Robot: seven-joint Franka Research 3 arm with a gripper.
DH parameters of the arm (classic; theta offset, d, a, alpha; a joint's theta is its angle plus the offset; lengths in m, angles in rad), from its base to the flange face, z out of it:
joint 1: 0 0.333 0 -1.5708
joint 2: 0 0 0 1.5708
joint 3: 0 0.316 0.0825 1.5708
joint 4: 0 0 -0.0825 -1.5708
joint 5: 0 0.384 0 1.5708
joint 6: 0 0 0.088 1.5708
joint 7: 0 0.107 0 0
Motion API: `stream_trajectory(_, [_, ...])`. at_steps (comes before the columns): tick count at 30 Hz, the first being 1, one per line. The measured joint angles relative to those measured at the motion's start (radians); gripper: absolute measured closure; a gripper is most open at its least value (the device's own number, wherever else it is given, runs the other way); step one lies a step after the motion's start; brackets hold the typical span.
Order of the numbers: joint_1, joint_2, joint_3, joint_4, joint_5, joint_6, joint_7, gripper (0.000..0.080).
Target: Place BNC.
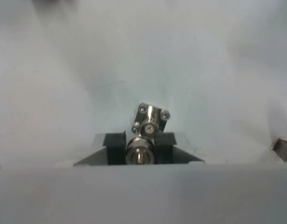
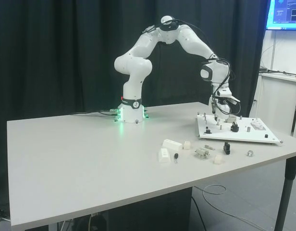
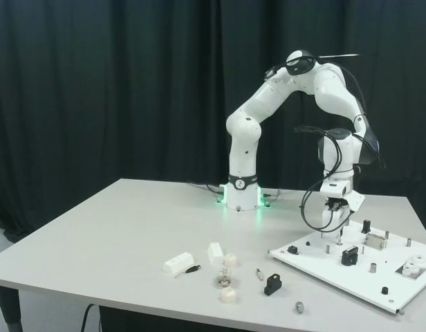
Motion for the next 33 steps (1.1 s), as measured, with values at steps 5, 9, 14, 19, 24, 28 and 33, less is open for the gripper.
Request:
stream_trajectory(5, [0.000, 0.000, 0.000, 0.000, 0.000, 0.000, 0.000, 0.0679])
stream_trajectory(9, [0.000, 0.000, -0.002, 0.000, 0.000, 0.000, 0.000, 0.0679])
stream_trajectory(14, [0.002, 0.000, -0.004, 0.000, 0.000, 0.000, 0.000, 0.0679])
stream_trajectory(19, [0.004, 0.000, -0.006, 0.000, 0.000, 0.000, 0.000, 0.0679])
stream_trajectory(24, [0.006, 0.000, -0.008, 0.000, 0.000, 0.000, 0.000, 0.0679])
stream_trajectory(28, [0.008, 0.000, -0.010, 0.000, 0.000, 0.000, 0.001, 0.0679])
stream_trajectory(33, [0.011, 0.000, -0.017, 0.000, 0.000, 0.000, 0.009, 0.0679])
